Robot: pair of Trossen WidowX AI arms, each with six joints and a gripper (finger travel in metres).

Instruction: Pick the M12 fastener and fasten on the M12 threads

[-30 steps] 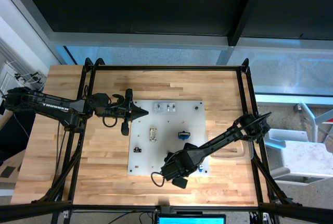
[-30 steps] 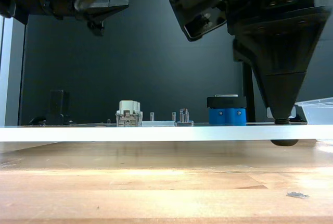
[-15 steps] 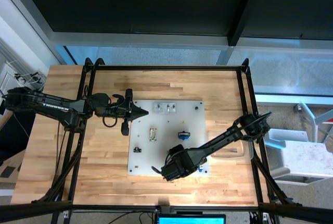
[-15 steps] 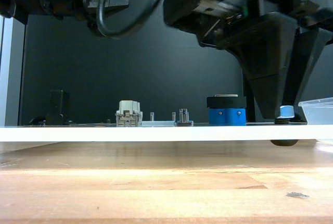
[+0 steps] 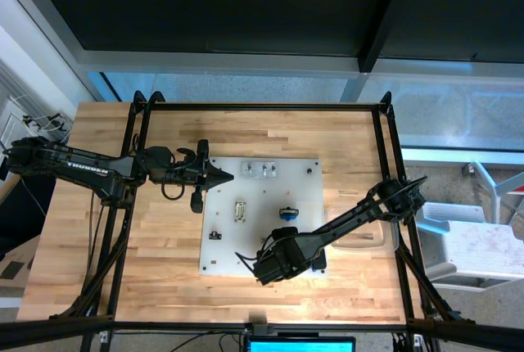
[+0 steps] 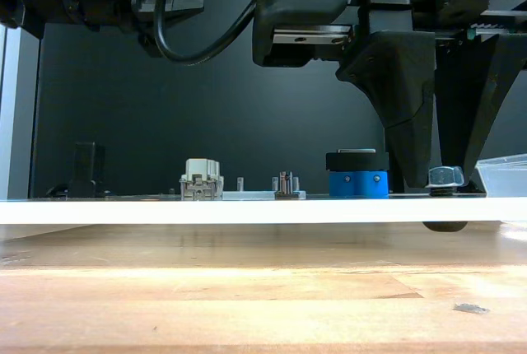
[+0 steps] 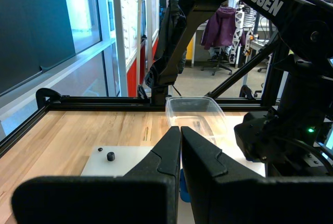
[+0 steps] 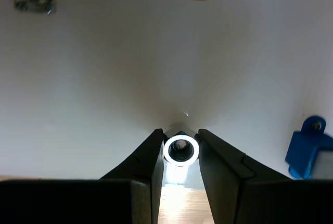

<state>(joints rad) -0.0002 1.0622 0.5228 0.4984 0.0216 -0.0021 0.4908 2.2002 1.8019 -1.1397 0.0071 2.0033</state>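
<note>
My right gripper (image 8: 180, 134) clasps the nut (image 6: 445, 177) atop the stud (image 6: 445, 192) at the board's (image 5: 221, 254) near right edge, so I should hold it level, press lightly and twist squarely; my left gripper (image 7: 180, 130) hangs closed above the board's far left.

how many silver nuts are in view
1: the silver nut atop the stud at the board's near right edge, between the right gripper's shut jaws. The left gripper hangs parked over the board's far left edge. No others show.
</note>
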